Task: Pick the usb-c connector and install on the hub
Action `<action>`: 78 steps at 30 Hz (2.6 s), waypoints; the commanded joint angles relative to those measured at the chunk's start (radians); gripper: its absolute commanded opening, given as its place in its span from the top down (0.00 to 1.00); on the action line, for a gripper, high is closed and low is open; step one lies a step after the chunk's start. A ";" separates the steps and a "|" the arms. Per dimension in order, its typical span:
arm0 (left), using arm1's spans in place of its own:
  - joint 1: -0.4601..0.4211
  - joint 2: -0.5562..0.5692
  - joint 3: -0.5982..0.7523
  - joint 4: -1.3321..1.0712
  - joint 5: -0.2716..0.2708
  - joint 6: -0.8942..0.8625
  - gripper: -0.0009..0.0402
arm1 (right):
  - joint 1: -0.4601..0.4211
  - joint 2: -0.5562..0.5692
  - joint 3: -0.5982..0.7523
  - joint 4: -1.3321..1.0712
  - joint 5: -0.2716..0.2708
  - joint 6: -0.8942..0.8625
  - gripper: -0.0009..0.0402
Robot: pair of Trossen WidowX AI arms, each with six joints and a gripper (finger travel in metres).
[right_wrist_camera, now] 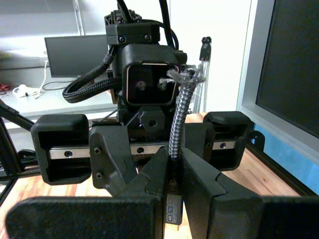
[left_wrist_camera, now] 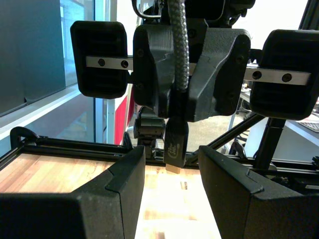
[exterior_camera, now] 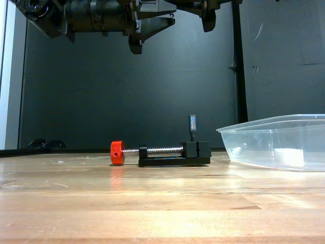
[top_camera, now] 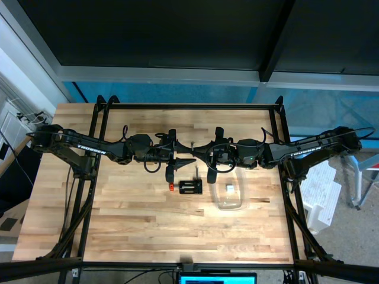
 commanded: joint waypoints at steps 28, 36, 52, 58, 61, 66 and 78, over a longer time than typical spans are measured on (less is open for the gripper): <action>0.000 -0.001 0.000 -0.001 -0.007 0.005 0.96 | 0.000 0.000 0.000 0.003 -0.001 0.001 0.97; 0.000 -0.001 0.000 -0.002 0.016 0.003 0.96 | -0.003 0.000 0.000 -0.006 -0.057 0.006 0.73; 0.000 -0.001 0.000 -0.058 0.160 -0.028 0.96 | -0.082 -0.099 0.010 -0.270 -0.276 0.032 0.53; 0.000 -0.001 -0.001 -0.114 0.269 -0.073 0.96 | -0.116 -0.084 0.145 -0.617 -0.414 -0.084 0.55; 0.000 -0.001 -0.001 -0.116 0.309 -0.080 0.96 | -0.118 -0.060 0.222 -0.737 -0.454 -0.139 0.54; 0.000 -0.001 -0.001 -0.135 0.328 -0.082 0.96 | -0.122 0.007 0.347 -0.890 -0.506 -0.225 0.54; 0.000 -0.001 0.000 -0.166 0.349 -0.086 0.96 | -0.123 0.210 0.592 -1.060 -0.596 -0.398 0.54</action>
